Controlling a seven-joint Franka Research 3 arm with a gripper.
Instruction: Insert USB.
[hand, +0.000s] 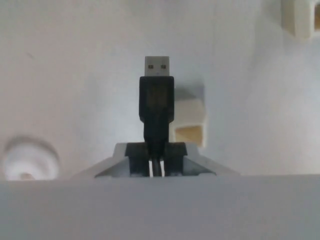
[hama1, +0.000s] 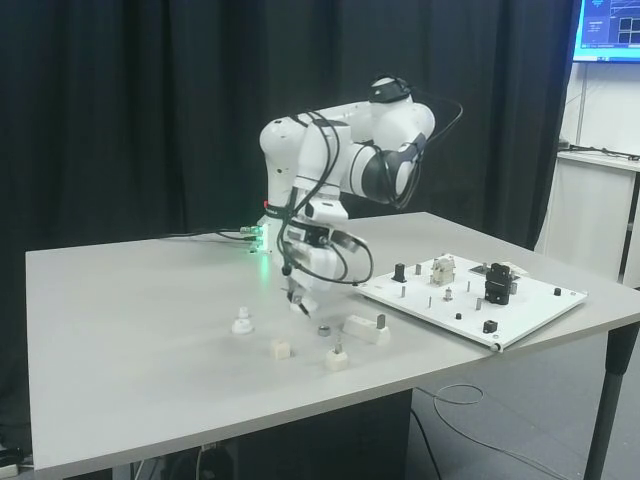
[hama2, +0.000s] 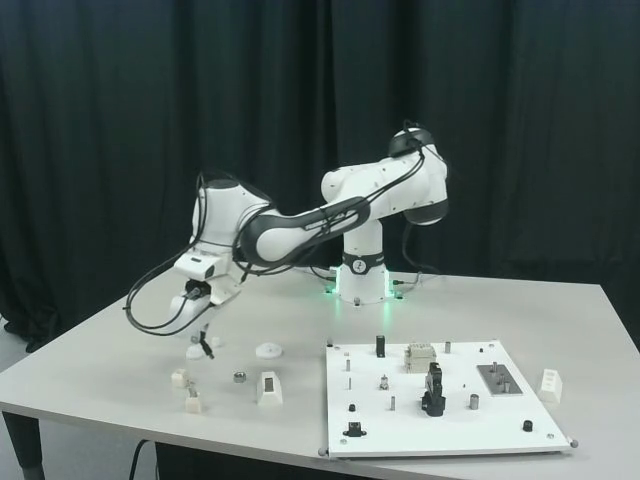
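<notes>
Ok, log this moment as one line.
gripper: shut on USB plug | plug: held above table | board: apart | insert: not done

even room light | soft shadows | wrist foreground blurred, perhaps out of focus

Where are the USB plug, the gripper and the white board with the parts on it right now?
USB plug (hand: 156, 95): wrist view, on its black body.
Gripper (hand: 156, 159): wrist view, between the fingertips holding the plug.
White board (hama2: 420, 425): second room view, bare surface near its front.
</notes>
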